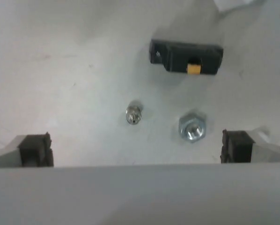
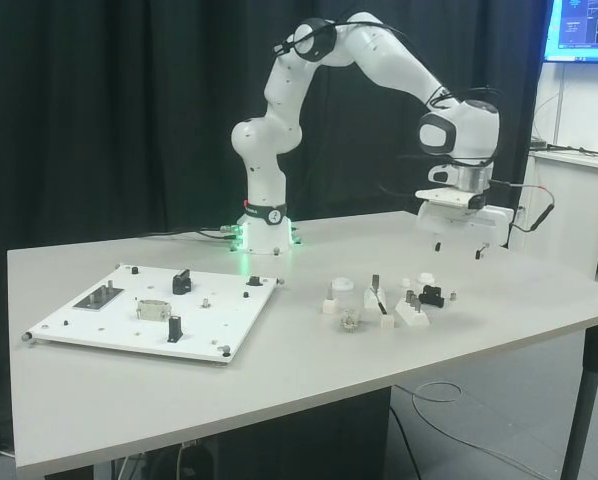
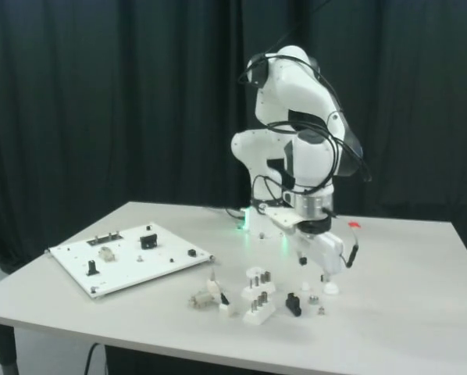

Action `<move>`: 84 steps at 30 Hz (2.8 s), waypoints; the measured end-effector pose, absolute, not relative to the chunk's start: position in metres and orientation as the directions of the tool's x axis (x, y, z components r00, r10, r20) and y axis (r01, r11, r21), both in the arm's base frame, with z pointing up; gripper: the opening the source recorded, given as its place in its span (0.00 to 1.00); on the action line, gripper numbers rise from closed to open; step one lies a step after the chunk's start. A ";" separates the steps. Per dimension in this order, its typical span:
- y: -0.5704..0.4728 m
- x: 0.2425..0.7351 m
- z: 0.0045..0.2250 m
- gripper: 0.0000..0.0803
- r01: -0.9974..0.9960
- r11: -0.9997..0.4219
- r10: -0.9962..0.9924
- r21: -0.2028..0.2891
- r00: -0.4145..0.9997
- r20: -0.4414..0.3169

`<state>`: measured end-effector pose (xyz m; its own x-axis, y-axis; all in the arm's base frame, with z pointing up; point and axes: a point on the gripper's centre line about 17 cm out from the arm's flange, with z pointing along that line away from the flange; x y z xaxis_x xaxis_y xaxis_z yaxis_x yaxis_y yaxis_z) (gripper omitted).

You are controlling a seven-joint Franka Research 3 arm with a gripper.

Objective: Pick BNC.

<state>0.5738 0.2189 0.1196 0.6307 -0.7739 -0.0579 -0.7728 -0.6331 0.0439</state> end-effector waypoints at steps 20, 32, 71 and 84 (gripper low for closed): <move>0.237 0.563 0.085 1.00 -0.802 -0.596 -0.803 0.038 0.594 -0.049; 0.241 0.561 0.070 1.00 -0.805 -0.593 -0.805 0.013 0.592 -0.042; 0.241 0.557 0.020 1.00 -0.781 -0.624 -0.781 -0.014 0.624 0.005; 0.240 0.557 0.012 1.00 -0.770 -0.638 -0.770 -0.012 0.638 0.012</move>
<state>0.5571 0.2403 0.0124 0.6378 -0.7701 0.0122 -0.7700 -0.6379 -0.0125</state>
